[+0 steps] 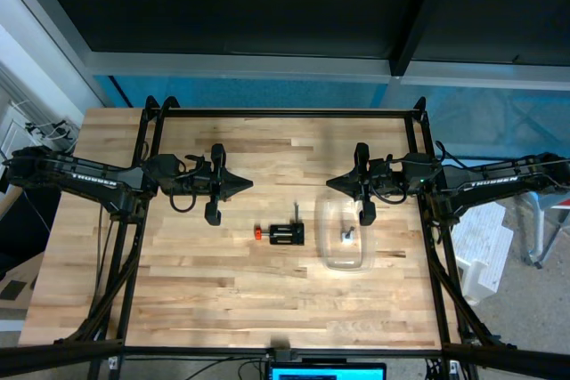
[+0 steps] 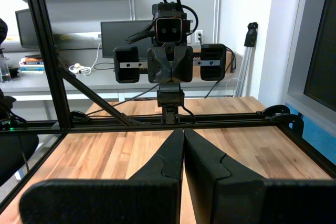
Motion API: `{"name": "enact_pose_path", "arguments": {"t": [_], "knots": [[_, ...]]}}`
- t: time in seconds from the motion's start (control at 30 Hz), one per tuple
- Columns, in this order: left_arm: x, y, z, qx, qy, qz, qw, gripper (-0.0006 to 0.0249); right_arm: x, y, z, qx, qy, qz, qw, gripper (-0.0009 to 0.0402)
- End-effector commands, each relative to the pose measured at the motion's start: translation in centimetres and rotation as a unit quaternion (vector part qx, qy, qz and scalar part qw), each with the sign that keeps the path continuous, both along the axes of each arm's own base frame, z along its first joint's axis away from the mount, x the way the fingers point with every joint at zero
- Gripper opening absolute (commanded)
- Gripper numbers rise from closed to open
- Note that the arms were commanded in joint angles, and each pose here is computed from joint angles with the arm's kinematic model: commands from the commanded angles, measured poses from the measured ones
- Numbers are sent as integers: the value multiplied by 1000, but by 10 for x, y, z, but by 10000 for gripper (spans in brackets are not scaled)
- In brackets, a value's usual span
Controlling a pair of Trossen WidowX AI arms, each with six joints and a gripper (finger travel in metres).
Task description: Pick the usb-c connector and install on the hub
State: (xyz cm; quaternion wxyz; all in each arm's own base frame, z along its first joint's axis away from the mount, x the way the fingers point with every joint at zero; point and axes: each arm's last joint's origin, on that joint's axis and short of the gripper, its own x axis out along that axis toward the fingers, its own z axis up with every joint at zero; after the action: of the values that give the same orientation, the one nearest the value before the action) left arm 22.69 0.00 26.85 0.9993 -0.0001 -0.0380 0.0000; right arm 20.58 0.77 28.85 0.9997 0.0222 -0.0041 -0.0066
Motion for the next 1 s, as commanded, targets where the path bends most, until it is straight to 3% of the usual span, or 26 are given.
{"name": "enact_pose_path", "arguments": {"t": [0.03,0.43,0.63,0.73,1.0], "knots": [[0,0,0,0,0,0,1000,0,0,0,0,0,0,0,1000,0],[0,0,0,0,0,0,1000,0,0,0,-2,1,11,2,1000,0],[0,0,0,0,0,0,1000,0,-1,1,-6,-3,119,6,993,0],[0,0,0,0,0,0,1000,0,-3,2,-1,11,159,7,987,0],[0,0,0,0,0,0,1000,0,-19,7,8,26,305,6,952,0]]}}
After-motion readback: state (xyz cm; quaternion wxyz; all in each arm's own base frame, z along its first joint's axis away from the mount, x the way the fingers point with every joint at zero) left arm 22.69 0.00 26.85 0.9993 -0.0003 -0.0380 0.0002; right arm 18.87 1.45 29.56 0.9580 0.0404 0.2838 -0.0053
